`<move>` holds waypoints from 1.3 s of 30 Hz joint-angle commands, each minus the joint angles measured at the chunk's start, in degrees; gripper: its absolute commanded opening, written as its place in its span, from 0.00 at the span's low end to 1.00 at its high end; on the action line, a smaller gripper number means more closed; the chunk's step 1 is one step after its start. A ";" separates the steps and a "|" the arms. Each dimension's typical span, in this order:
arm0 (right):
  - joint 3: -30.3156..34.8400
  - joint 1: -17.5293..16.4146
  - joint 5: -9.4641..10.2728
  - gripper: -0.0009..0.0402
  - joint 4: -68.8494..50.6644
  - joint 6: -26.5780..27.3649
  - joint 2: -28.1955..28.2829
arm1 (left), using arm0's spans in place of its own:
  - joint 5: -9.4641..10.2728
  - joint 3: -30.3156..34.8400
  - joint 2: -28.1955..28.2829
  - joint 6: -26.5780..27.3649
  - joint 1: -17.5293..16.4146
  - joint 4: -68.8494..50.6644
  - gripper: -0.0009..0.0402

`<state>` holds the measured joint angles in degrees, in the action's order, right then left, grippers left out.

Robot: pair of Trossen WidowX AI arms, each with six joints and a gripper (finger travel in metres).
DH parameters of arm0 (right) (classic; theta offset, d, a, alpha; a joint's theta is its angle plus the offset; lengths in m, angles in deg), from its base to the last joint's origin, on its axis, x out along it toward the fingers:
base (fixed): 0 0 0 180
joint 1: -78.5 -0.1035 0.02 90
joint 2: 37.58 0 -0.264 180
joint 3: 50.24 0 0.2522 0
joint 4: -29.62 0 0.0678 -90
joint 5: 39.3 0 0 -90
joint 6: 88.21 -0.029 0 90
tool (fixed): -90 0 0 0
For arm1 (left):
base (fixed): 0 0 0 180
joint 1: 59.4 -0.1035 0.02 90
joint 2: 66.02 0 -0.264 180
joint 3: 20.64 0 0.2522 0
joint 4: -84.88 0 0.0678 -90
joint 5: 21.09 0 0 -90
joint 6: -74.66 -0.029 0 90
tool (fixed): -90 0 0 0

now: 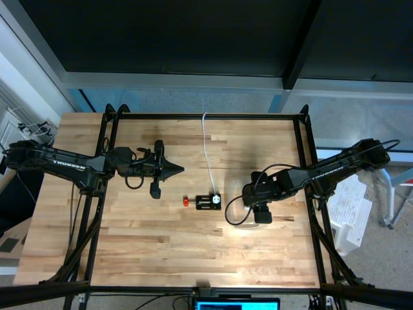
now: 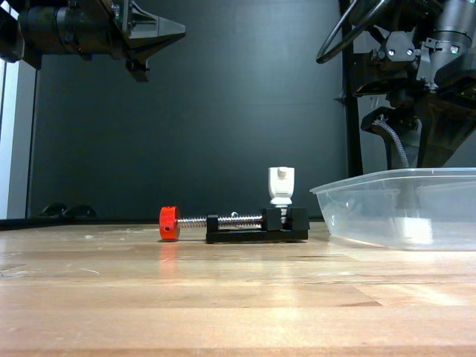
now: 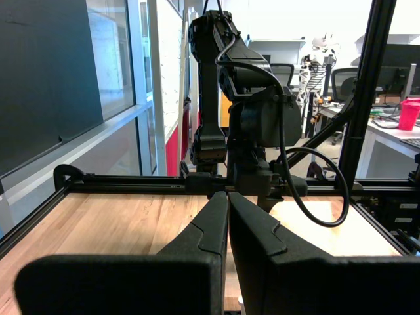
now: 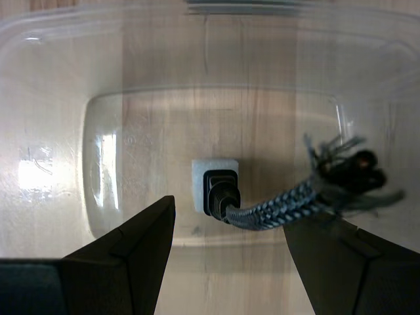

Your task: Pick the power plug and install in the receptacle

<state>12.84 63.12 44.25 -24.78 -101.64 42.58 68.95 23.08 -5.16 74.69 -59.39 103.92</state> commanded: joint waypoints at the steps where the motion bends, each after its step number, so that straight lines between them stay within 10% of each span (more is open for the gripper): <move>1: -0.55 -0.46 -0.09 0.57 0.70 -0.83 0.00 | 0.00 0.00 0.00 -0.02 0.00 0.04 0.02; 39: -1.53 -1.38 -1.51 0.43 4.04 -2.36 2.56 | 0.00 0.00 0.00 -0.02 -0.02 0.02 0.02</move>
<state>11.29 61.74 42.80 -20.85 -104.19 45.14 68.97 23.08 -5.16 74.69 -59.39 103.94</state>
